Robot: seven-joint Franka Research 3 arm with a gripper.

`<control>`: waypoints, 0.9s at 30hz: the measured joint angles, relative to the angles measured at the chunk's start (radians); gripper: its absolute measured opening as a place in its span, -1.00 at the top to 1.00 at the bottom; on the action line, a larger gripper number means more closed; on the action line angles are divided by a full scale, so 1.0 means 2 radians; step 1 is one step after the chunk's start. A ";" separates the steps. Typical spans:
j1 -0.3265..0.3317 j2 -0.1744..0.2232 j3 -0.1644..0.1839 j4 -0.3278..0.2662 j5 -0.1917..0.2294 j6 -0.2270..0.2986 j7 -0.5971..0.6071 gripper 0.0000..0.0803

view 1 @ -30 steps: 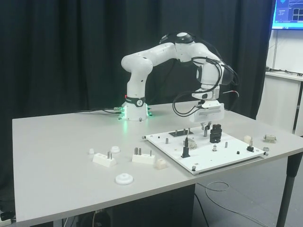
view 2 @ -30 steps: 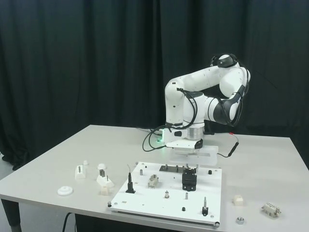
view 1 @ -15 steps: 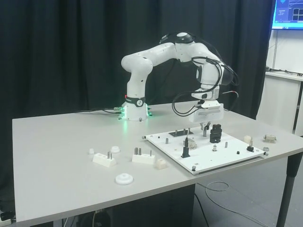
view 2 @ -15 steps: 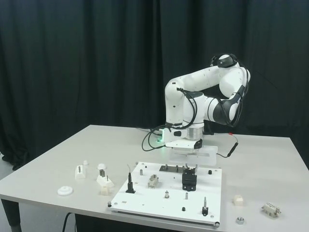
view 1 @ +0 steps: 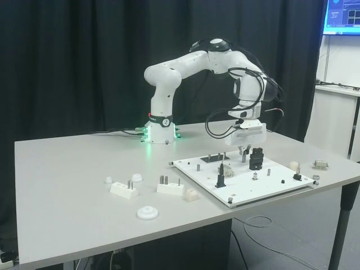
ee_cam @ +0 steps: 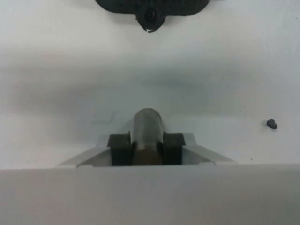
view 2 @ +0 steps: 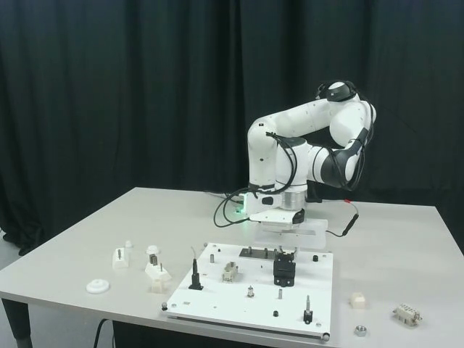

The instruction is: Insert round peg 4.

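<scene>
In the wrist view my gripper (ee_cam: 146, 149) is shut on a grey round peg (ee_cam: 147, 126). Its black pads (ee_cam: 120, 148) press both sides of the peg, which stands upright just over the white board (ee_cam: 70, 70). In the first room view the gripper (view 1: 245, 148) hangs low over the far part of the board (view 1: 242, 183), next to a black block (view 1: 256, 158). The second room view shows the gripper (view 2: 284, 251) between a flat black plate (view 2: 255, 253) and that black block (view 2: 283, 270). From the room views I cannot tell whether the peg's tip touches the board.
A black part (ee_cam: 152, 7) lies on the board just beyond the peg. Several small pegs and a black plug (view 1: 221, 177) stand on the board. White holders (view 1: 124, 189) (view 1: 171, 187) and a white disc (view 1: 147, 212) lie to the left, and a connector (view 1: 321, 164) to the right.
The hand with the peg has lifted very slightly over the board. Nothing else has moved.
</scene>
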 joint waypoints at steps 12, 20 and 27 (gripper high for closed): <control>-0.001 0.000 0.007 0.000 0.002 0.009 0.000 0.64; -0.001 0.000 0.001 0.001 -0.001 0.010 0.001 0.08; -0.001 0.000 -0.015 0.003 -0.010 0.004 0.005 -0.65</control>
